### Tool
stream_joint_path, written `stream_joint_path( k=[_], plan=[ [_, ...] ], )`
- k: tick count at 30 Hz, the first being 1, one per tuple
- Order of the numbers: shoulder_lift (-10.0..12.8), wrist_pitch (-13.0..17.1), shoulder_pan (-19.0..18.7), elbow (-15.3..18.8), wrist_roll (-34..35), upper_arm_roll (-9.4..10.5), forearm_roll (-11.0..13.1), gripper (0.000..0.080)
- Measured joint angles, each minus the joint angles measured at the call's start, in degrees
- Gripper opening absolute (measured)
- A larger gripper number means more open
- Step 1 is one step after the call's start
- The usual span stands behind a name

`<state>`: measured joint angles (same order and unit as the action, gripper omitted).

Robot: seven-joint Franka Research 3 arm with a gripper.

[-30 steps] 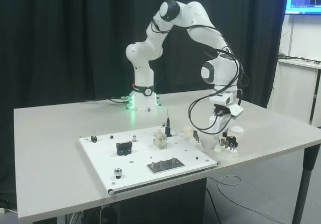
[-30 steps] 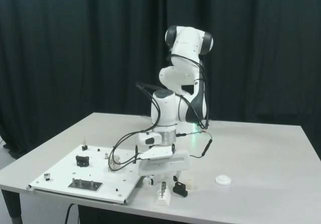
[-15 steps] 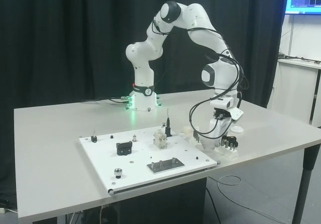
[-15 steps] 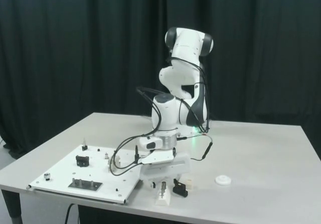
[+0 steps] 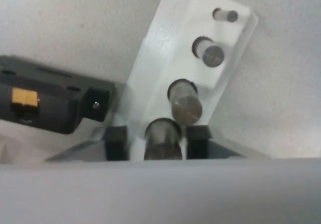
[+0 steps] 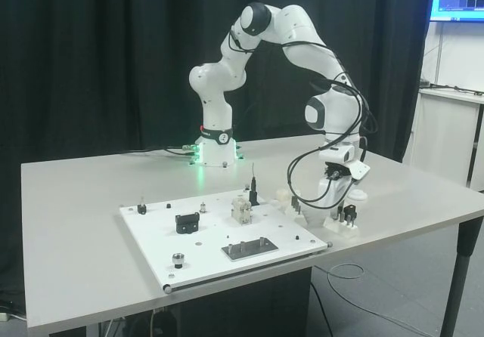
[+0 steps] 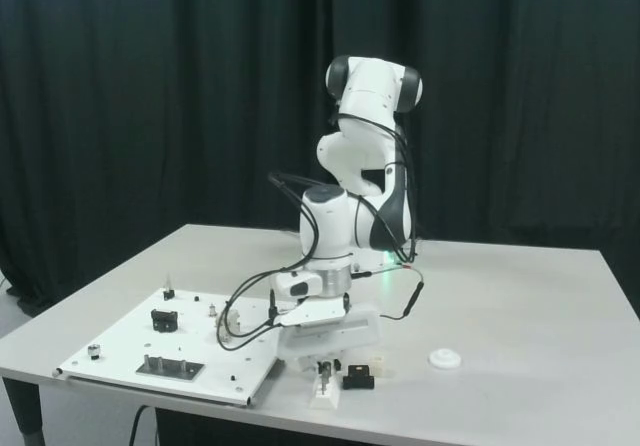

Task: Pick round peg 4.

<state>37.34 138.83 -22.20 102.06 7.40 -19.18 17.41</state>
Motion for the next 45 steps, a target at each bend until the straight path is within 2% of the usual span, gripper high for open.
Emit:
stream_joint_path(
  k=[4, 5, 17, 38, 45],
  plan=[
    [0.0, 0.0, 0.2, -0.2, 0.1, 0.0, 0.0, 0.033],
    [0.0, 0.0, 0.3, -0.2, 0.2, 0.0, 0.0, 0.0142],
    [0.1, -0.8, 1.1, -0.8, 0.9, 0.0, 0.1, 0.0148],
    [-0.1, -10.2, 2.4, -7.1, 3.6, -0.35, 0.2, 0.0146],
    [-0.3, -12.5, 2.4, -8.6, 4.1, -0.88, 0.1, 0.0146]
  ],
)
